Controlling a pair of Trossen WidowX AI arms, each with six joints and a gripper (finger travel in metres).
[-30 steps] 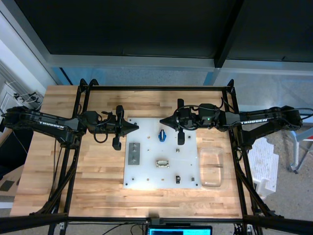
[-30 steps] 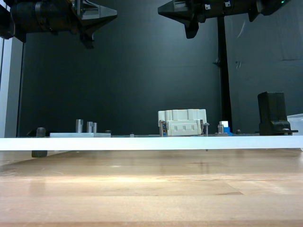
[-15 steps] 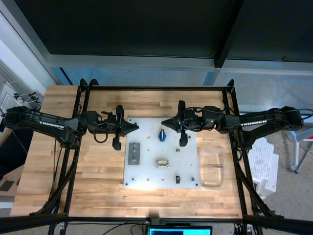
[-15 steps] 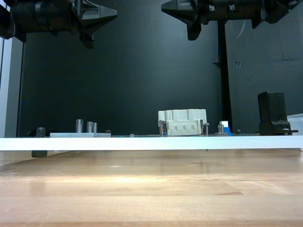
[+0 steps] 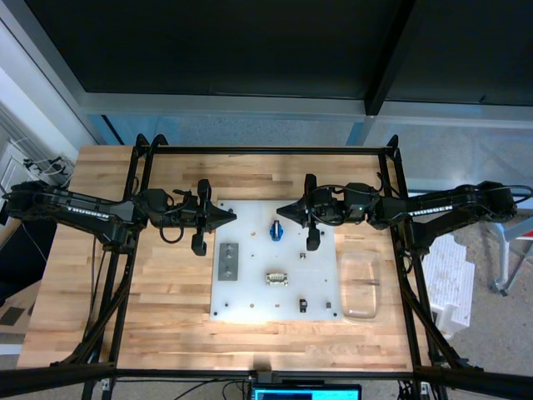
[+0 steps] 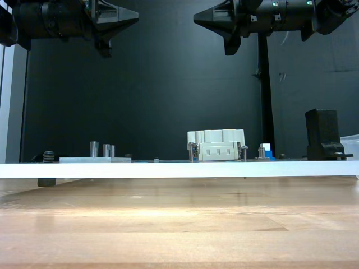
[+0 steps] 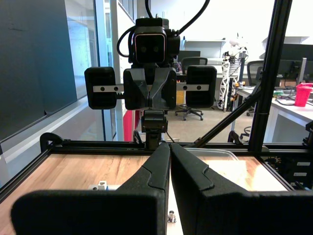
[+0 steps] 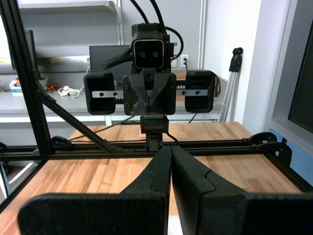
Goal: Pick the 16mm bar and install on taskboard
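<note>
Gripper L (image 5: 231, 215), gripper R (image 5: 280, 210) above taskboard (image 5: 250, 293)

High cam overhead, low cam table-level, sharing taskboard (image 5: 250, 292); above it, left gripper (image 5: 231, 216) & right gripper (image 5: 280, 210) wrist cams face-to-face.

White lettering, probably TROSSEN, on left arm (image 5: 86, 210) and right arm (image 5: 435, 202).

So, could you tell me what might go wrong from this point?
1. The left gripper and right gripper point at each other high over the taskboard, both with jaws shut; an inward move could clash them.
2. I cannot find the 16mm bar in any view, so a descent may miss it.
3. The blue knob stands roughly below the right gripper and could be struck.
</note>
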